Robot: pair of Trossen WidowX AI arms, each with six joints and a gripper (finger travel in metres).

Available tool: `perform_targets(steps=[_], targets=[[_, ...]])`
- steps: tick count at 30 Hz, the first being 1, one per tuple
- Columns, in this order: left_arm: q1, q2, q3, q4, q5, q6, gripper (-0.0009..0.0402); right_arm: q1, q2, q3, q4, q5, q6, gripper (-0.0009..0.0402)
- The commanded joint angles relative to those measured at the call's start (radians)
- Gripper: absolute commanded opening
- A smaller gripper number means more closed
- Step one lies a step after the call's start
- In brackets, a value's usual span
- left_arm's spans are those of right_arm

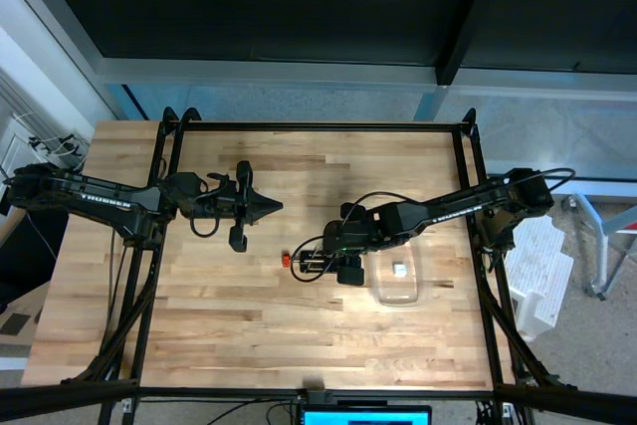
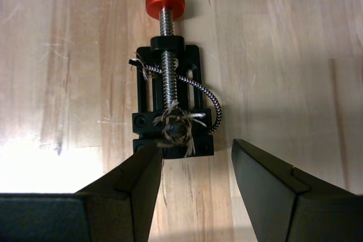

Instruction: Pick the RCA connector and install on taskboard

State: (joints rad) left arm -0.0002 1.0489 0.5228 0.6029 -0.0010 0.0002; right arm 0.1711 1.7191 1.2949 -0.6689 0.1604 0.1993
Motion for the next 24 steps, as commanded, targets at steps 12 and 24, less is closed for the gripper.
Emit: perform_targets(steps=[12,24], targets=[[0.000,0.000,0.000,0.000,0.000,0.000,0.0000,0.008,-0.115,0.003,-0.068,-0.005,0.002,0.0190],[0.000,0.000,0.000,0.000,0.000,0.000,0.0000,0.012,-0.133,0.003,-0.074,-0.008,-0.004,0.0185]])
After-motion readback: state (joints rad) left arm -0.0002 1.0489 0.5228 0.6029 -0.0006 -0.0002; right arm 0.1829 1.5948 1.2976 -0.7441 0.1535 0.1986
